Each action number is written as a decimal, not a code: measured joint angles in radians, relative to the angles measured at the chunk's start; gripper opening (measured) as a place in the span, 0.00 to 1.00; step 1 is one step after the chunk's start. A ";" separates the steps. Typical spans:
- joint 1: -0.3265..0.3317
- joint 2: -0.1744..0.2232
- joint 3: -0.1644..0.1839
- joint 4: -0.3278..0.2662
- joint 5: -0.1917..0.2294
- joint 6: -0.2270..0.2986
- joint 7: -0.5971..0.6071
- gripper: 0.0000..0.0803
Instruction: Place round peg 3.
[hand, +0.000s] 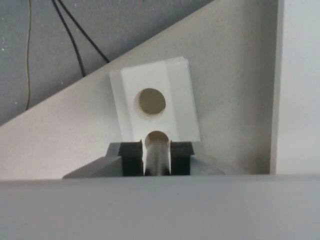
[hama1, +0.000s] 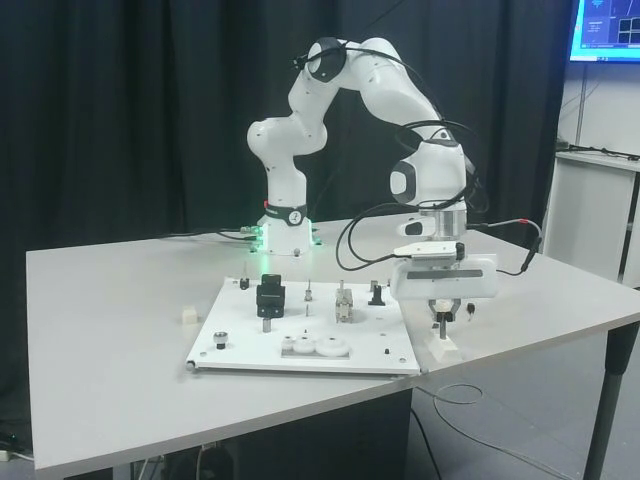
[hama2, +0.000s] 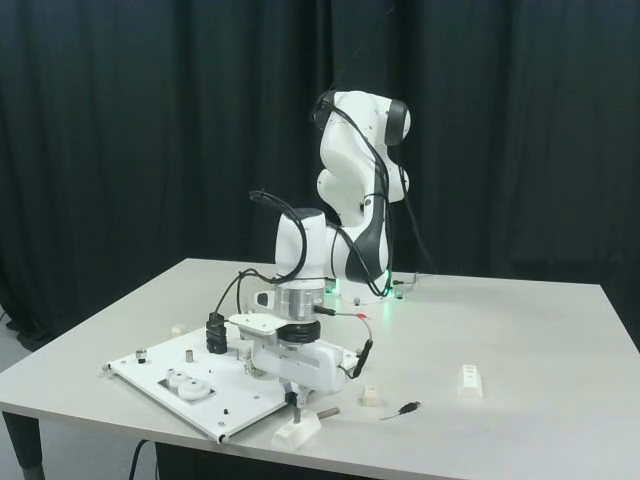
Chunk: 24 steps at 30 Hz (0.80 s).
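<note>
My gripper (hand: 157, 156) is shut on a grey round peg (hand: 157, 152), held upright between the two black fingers (hand: 131, 159). Just below the peg's tip lies a small white block (hand: 155, 102) with a round hole (hand: 151, 101) in it. The peg's end overlaps the block's near edge and sits a short way off the hole. In the first room view the gripper (hama1: 441, 318) hangs over the white block (hama1: 444, 349) near the table's front right edge. In the second room view the peg (hama2: 295, 403) points down at the block (hama2: 297, 431).
A white assembly board (hama1: 300, 345) with a black fixture (hama1: 270, 298), gears and small posts lies beside the block. Black cables (hand: 75, 37) trail below the table edge. A small white part (hama2: 470, 380) and a small black tool (hama2: 402, 409) lie on the grey table (hama2: 520, 330).
</note>
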 joint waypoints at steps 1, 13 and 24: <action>0.000 0.000 0.000 0.000 0.000 0.001 0.000 0.14; -0.001 0.002 -0.001 0.000 0.000 0.014 0.012 0.14; -0.002 0.003 -0.002 0.006 -0.001 0.017 0.013 0.14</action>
